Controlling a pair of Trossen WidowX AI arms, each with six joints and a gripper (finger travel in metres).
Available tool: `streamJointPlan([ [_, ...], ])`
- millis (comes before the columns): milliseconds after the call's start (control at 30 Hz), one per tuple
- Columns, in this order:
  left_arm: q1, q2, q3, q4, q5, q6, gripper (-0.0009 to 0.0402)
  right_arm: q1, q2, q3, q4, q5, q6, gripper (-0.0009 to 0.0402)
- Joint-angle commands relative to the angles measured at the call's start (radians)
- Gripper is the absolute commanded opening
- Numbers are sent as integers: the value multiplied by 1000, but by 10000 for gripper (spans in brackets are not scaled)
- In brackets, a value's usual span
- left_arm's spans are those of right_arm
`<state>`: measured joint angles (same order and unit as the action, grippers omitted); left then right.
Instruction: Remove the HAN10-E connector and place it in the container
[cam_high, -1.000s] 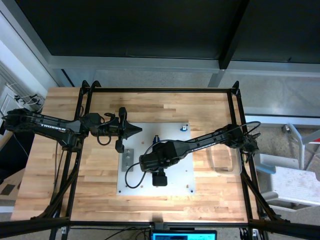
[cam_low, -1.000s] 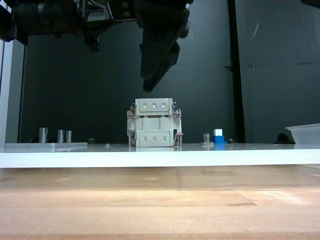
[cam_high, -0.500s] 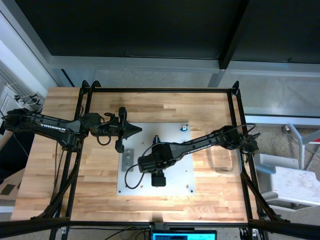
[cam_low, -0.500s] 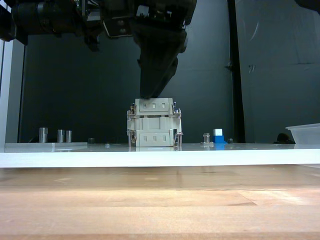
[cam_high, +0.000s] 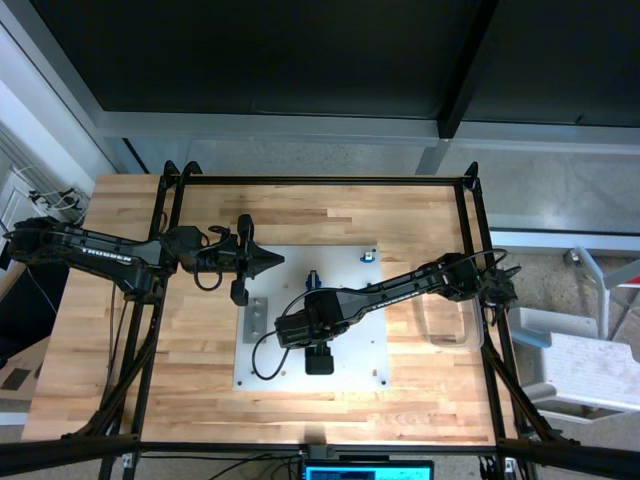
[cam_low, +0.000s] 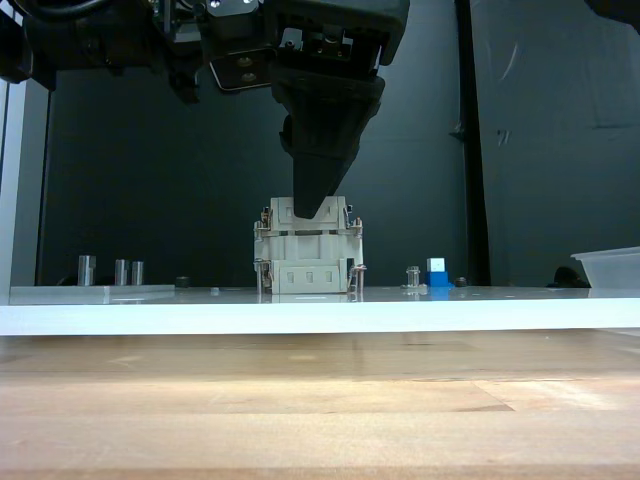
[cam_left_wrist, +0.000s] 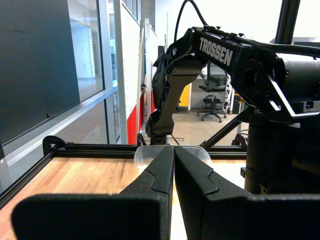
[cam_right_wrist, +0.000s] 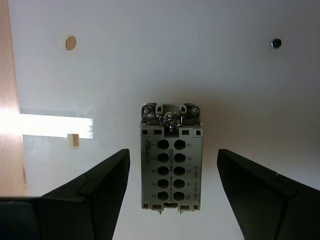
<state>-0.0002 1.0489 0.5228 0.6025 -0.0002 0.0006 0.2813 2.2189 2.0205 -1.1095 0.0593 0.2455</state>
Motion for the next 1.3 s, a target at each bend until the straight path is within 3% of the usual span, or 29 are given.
streamJointPlan([
  [33, 0, 0, 0, 0, 0, 0, 0, 0, 0, 0, 1, 1, -4, 229],
  [500, 0, 0, 0, 0, 0, 0, 0, 1, 0, 0, 4, 11, -18, 220],
  [900, 0, 0, 0, 0, 0, 0, 0, 3, 0, -35, 40, 0, -19, 216],
  [1300, 0, 0, 0, 0, 0, 0, 0, 3, -1, -34, 43, -9, -20, 90],
])
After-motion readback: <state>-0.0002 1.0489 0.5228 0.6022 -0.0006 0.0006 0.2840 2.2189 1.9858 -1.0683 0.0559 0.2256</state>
